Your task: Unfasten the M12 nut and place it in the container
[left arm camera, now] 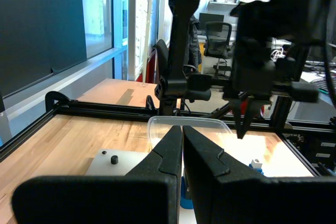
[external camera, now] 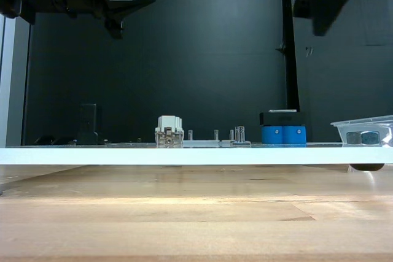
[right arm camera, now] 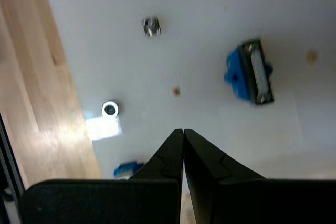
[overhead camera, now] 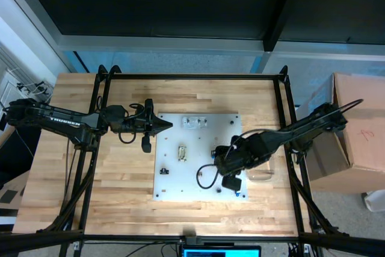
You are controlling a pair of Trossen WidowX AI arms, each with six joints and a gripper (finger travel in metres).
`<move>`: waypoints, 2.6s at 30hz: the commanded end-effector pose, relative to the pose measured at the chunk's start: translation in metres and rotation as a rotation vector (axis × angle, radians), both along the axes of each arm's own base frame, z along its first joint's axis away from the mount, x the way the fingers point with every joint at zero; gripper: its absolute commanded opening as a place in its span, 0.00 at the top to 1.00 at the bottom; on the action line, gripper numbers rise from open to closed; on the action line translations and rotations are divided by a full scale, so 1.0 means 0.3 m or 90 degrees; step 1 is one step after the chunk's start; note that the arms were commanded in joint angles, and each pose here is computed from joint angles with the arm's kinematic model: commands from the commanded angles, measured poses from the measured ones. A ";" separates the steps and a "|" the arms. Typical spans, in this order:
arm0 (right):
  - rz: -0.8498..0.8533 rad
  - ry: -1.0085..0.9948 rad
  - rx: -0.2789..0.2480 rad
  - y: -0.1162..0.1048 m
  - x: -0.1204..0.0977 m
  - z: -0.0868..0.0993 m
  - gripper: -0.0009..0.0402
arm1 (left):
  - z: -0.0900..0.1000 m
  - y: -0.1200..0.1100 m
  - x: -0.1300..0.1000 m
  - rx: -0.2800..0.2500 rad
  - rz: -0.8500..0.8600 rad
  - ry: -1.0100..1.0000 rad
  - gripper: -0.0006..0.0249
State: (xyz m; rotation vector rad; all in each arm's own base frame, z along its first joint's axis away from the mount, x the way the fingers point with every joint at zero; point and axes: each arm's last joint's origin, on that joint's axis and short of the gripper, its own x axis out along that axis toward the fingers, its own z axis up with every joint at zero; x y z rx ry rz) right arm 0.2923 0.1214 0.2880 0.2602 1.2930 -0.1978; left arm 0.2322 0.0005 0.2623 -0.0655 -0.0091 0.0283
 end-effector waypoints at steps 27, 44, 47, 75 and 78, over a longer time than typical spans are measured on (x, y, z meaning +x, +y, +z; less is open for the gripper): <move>-0.069 0.096 0.019 0.205 0.134 -0.171 0.42 | 0.000 0.000 0.000 0.000 0.000 0.000 0.98; -0.036 0.122 0.015 0.236 0.177 -0.279 0.32 | 0.000 0.000 0.000 0.000 0.000 0.000 0.98; -0.010 0.126 0.009 0.241 0.184 -0.300 0.32 | 0.000 0.000 0.000 0.000 0.000 0.000 0.97; 0.049 0.126 -0.002 0.242 0.183 -0.363 0.78 | 0.000 0.000 0.000 0.000 0.000 0.000 0.98; 0.071 0.122 -0.002 0.244 0.185 -0.363 0.86 | 0.000 0.000 0.000 0.000 0.000 0.000 0.98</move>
